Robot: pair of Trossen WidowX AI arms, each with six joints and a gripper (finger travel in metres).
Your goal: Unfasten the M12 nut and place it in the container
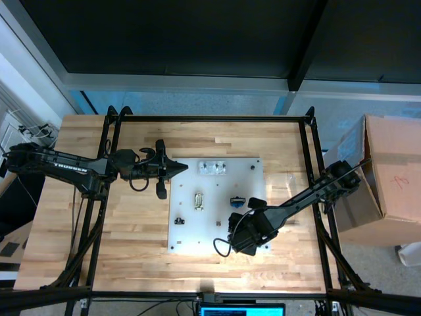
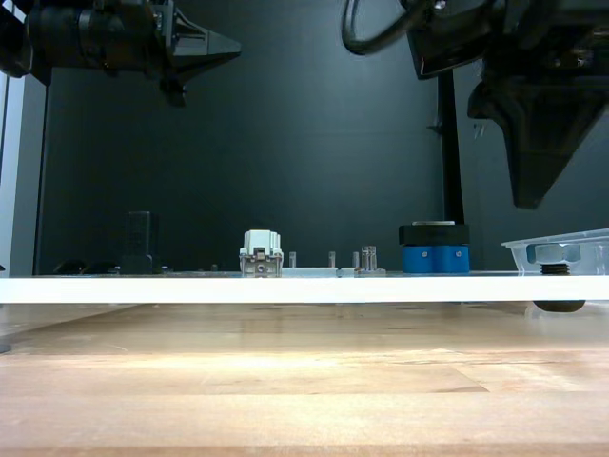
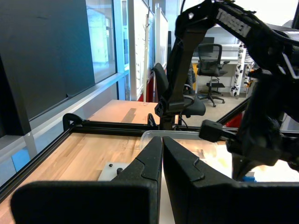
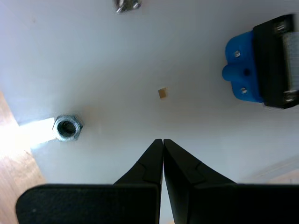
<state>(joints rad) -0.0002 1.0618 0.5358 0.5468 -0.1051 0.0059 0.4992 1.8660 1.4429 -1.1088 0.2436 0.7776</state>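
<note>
The small silver M12 nut sits on its stud near the white board's edge. In the low view the nut rests on top of the black ribs, which show beneath it, in front of the clear container. My right gripper hangs above the board, off to one side of the nut, shut with nothing between its fingers. In the high view its body hides the stud. My left gripper is shut and empty, held high over the board's far left edge.
A blue and black connector stands on the board near the right gripper. A white connector block and small posts stand mid-board. A cardboard box sits beyond the table's right edge. Black frame rails border the table.
</note>
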